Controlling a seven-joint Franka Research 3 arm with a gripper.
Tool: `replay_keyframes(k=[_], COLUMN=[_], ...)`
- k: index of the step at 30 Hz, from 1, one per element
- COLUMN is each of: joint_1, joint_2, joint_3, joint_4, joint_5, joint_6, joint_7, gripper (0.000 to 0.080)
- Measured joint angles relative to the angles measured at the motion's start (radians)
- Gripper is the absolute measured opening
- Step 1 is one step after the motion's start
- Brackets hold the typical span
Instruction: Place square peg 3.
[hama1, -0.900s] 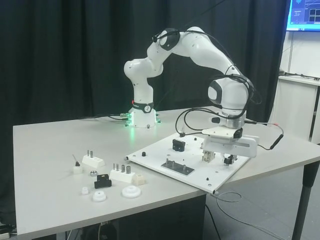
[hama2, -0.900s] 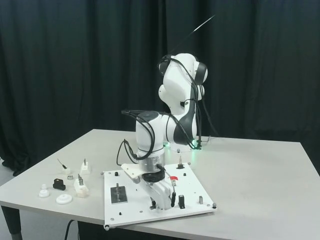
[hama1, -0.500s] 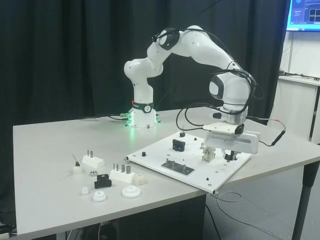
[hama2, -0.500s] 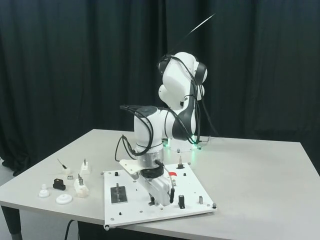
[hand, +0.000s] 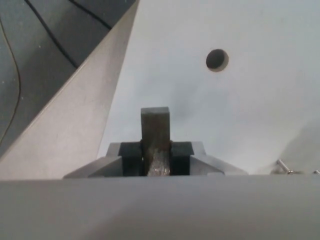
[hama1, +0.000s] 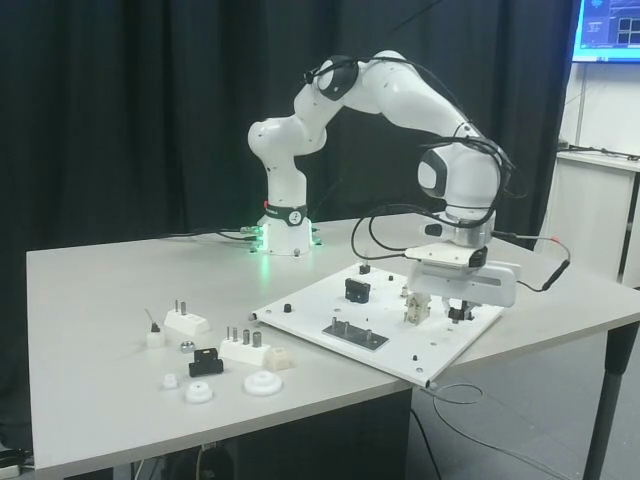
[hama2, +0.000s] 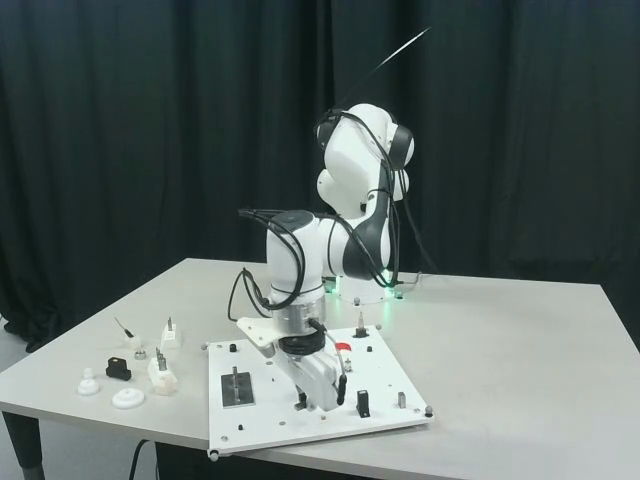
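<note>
Jaws closed on square peg 3 (hand: 155, 131), peg end sticking out past fingertips at centre of wrist frame. Gripper (hama1: 437, 312) hovers over white board (hama1: 300, 305) near its right edge, right of frame centre in first room view. Round hole (hand: 217, 59) upper right in wrist frame, not peg's seat by shape. Square socket not visible. Next: keep peg vertical, align flats with socket, lower slowly, release only once seated

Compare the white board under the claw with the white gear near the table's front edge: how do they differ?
The white board is flat, square and large; the white gear is round and small. The board lies beneath the claw and carries black and grey parts; the gear carries nothing and lies far from the claw. Both rest on the grey table.
</note>
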Motion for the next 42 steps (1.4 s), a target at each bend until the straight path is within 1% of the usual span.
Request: replay_keyframes(k=[5,8,14,18,22,34,42], joint_1=[0.0,0.002,0.009,0.021,0.045,0.144,0.205], joint_2=[0.0,0.0,0.0,0.0,0.0,0.0,0.0], joint_3=[0.001,0.006,0.029,0.044,0.053,0.053,0.053], joint_4=[0.008,0.018,0.049,0.066,0.077,0.092,0.093], joint_5=[0.0,0.001,0.006,0.008,0.008,0.007,0.006], joint_6=[-0.009,-0.027,-0.07,-0.086,-0.093,-0.115,-0.15], joint_7=[0.0,0.0,0.0,0.011,0.026,0.107,0.153], gripper=[0.0111,0.0111,0.0111,0.0111,0.0111,0.0111,0.0111])
